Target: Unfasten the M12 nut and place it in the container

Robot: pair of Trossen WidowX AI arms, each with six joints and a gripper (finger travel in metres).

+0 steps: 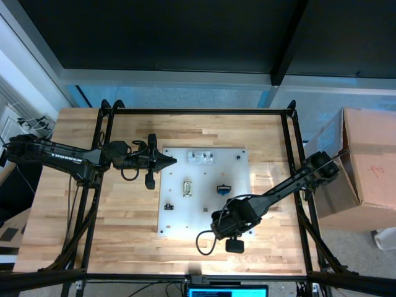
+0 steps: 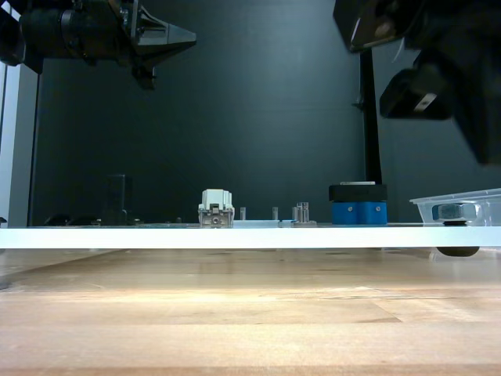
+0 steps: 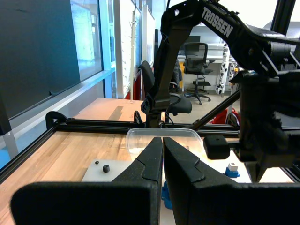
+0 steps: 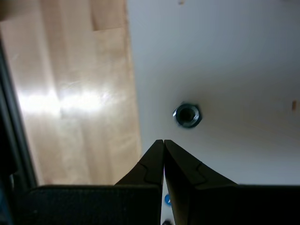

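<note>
The silver nut (image 4: 188, 115) sat on its stud on the white board (image 1: 198, 213), free of either arm. In the low view it showed in front of the clear container (image 2: 470, 197), not visibly inside it. The right gripper (image 4: 163, 142) hung just above the board beside the nut, jaws together on nothing. The left gripper (image 1: 171, 161) hovered high over the board's far left edge, above the bench (image 1: 124, 210) — jaws together, empty.
</note>
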